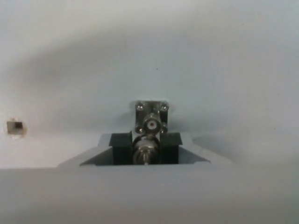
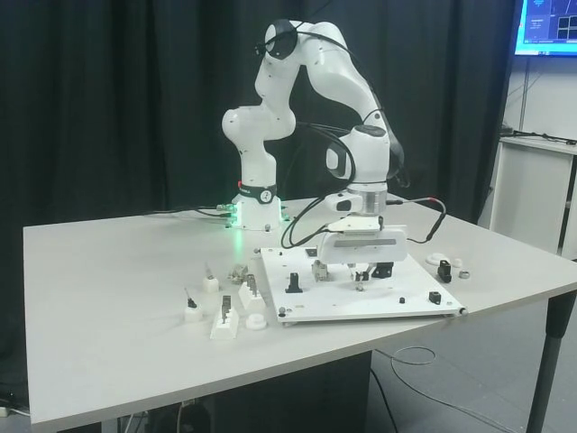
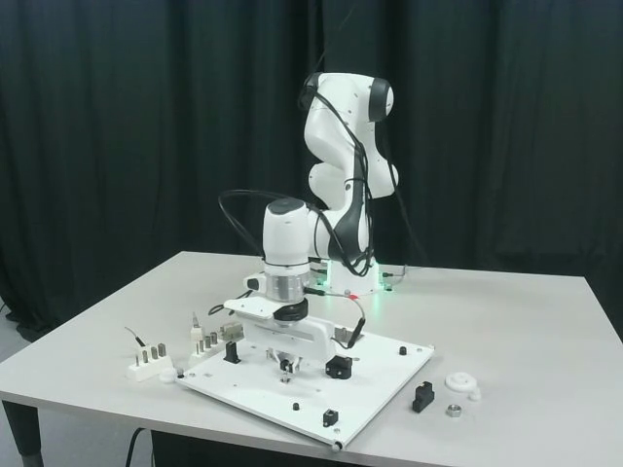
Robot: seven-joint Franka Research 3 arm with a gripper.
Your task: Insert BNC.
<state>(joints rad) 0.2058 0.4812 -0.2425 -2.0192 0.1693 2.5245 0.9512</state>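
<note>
- I have the two-finger black-padded gripper [image 1: 145,148] closed on the short metal BNC plug [image 1: 145,151]; in the wrist view the black fingers [image 1: 121,148] sit tight against both of its sides.
- The plug hangs nose-down just above the square metal BNC socket with four corner screws [image 1: 152,118], which is fixed to the flat white task board [image 3: 389,375] on the grey counter [image 2: 108,289].
- From the wrist camera the plug looks slightly off the socket's centre pin. I cannot tell whether that is real offset or just the viewing angle, so I would not trust it alone.
- To do this step well, I judge I should centre the plug over the socket before descending, keeping its axis upright so the barrel meets the collar squarely.
- I would go down slowly and watch for resistance. A BNC normally needs its bayonet slots lined up with the socket lugs, so a small wrist turn may be needed.
- The black clamp block [image 3: 338,369] stands close beside the gripper, so I would keep any sideways correction small.
</note>
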